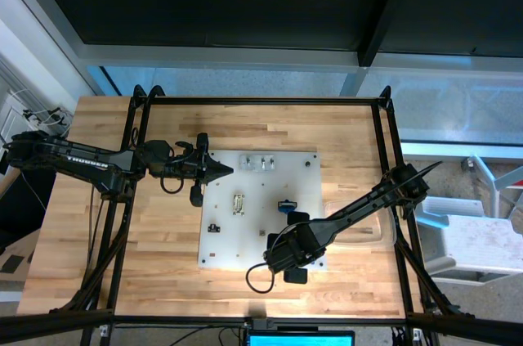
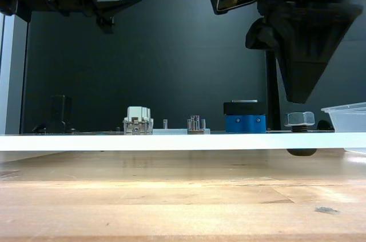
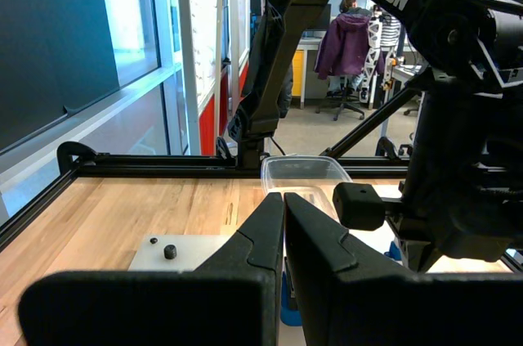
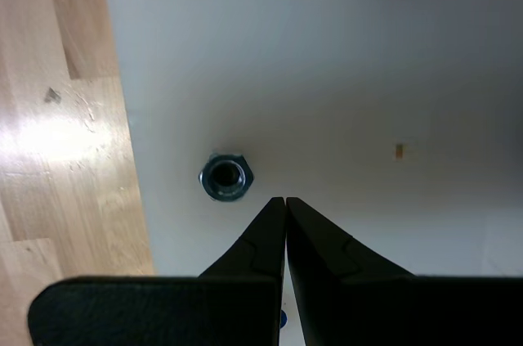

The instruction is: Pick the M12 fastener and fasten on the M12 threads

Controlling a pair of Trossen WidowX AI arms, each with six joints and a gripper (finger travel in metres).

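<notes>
The pale wooden table (image 1: 98,223) carries a white board (image 1: 233,244) lying flat near its middle. Just beside the board's right edge, a clear plastic tray (image 1: 372,241) rests on the wood. A black metal frame (image 1: 261,101) runs round the table's edges.

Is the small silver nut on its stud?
On: the small silver nut sits atop the black ribbed stud on the white board. Right gripper, shut empty, hovers above; left gripper hangs at board's far left.
</notes>
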